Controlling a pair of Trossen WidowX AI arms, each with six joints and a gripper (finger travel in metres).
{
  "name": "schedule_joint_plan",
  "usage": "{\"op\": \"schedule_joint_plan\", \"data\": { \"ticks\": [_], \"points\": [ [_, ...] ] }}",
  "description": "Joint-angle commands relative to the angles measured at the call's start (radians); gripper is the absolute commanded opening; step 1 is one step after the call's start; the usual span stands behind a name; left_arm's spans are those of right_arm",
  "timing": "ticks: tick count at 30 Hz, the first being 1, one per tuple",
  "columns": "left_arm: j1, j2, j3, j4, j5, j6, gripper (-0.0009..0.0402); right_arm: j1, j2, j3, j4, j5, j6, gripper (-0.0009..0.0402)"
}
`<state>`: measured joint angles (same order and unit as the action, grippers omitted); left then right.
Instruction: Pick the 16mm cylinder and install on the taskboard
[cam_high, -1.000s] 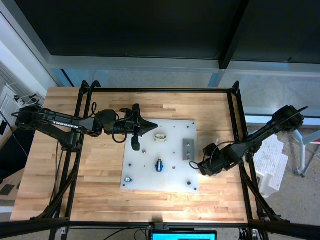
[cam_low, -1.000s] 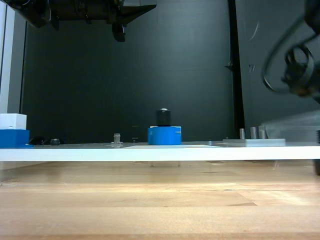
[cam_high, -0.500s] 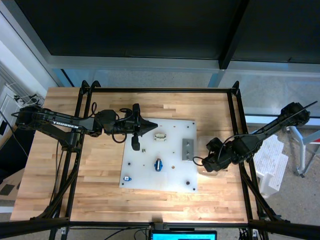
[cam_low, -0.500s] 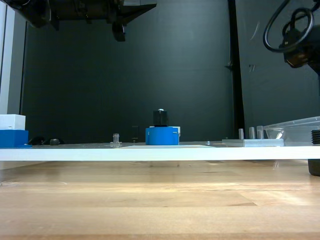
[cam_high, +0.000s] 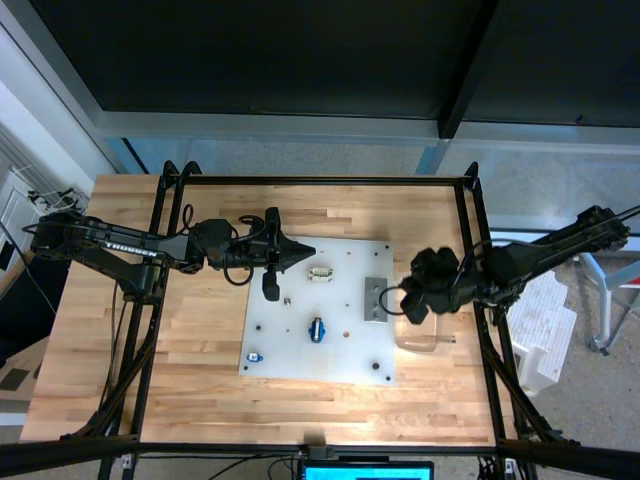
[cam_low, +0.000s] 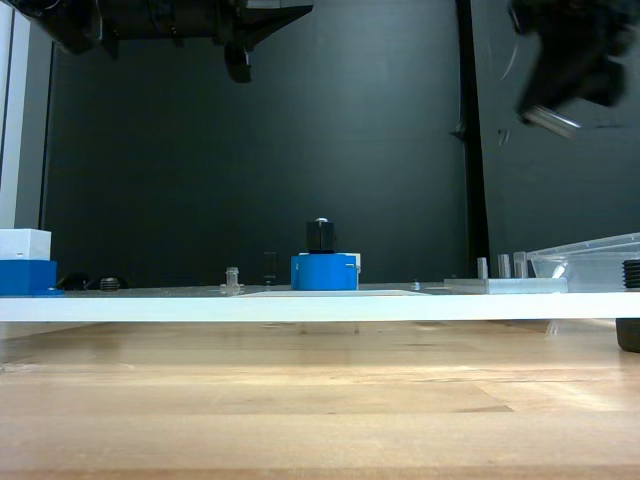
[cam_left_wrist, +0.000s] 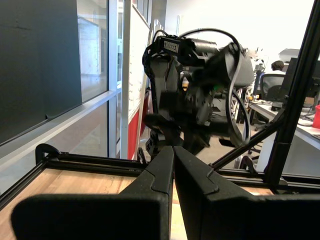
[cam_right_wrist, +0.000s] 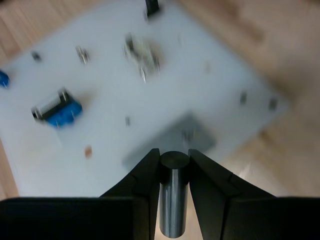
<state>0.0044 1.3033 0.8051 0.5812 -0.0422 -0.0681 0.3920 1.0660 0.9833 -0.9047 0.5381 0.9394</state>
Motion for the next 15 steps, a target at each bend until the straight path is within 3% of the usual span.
{"op": "schedule_joint_plan", "data": {
  "ticks": [1,6,11,15],
  "points": [
    [-0.003,0.009,0.0,0.0,0.0,-0.03,0.0013,-0.035,-0.018,0.027,0.095,0.035,-0.152,0.0],
    [-0.023,0.056,0.019,0.0,-0.002,-0.046,0.0052,-0.07,-0.067,0.003,0.338,0.045,-0.384,0.0],
    [-0.038,0.142,0.069,0.003,-0.008,-0.047,0.0096,-0.109,-0.085,-0.006,0.504,0.042,-0.524,0.0],
    [-0.04,0.205,0.117,0.005,-0.007,-0.079,0.0126,-0.122,-0.082,-0.009,0.652,0.003,-0.625,0.0]
  ]
}}
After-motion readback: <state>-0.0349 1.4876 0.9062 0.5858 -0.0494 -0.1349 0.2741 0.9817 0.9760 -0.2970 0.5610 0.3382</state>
